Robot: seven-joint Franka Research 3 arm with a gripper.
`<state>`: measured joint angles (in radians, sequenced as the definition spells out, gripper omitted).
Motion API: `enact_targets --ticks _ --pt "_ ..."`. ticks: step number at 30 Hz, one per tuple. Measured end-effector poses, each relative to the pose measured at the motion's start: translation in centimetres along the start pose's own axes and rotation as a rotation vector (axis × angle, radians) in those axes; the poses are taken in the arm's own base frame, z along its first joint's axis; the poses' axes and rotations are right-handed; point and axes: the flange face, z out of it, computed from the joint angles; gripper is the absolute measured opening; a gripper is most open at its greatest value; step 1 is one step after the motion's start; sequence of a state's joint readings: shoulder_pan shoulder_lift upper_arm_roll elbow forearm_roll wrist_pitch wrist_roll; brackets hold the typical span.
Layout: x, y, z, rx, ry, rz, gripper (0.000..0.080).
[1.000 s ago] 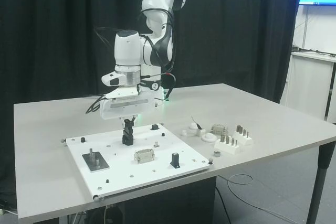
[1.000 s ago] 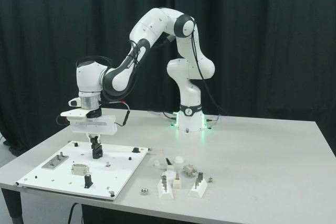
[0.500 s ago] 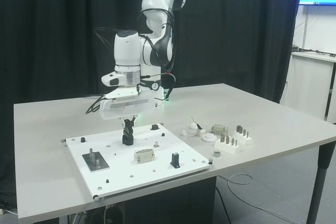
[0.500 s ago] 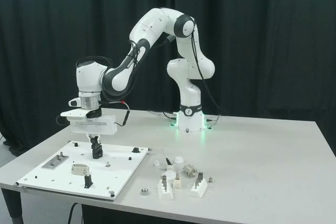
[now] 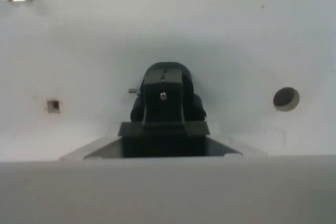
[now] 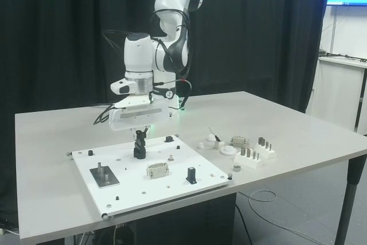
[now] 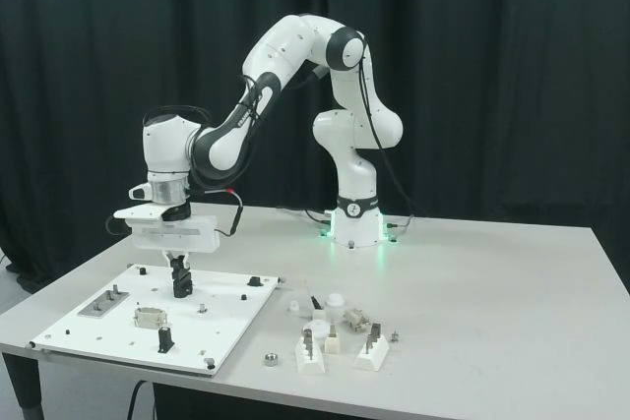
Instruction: Insert D-SUB.
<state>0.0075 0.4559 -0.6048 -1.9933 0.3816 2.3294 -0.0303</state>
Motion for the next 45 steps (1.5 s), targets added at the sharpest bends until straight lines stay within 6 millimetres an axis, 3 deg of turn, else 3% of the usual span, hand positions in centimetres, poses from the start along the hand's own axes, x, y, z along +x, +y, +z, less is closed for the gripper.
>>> enact_targets --ticks 40,41,45 --pt "-0.52 0.21 0.63 0.027 0.001 0.010 0.0153" --pt "-0.56 0.18 0.68 0.031 0.001 0.014 0.0339" --pt "-0.76 0.15 0.96 0.049 0.000 0.033 0.0339"
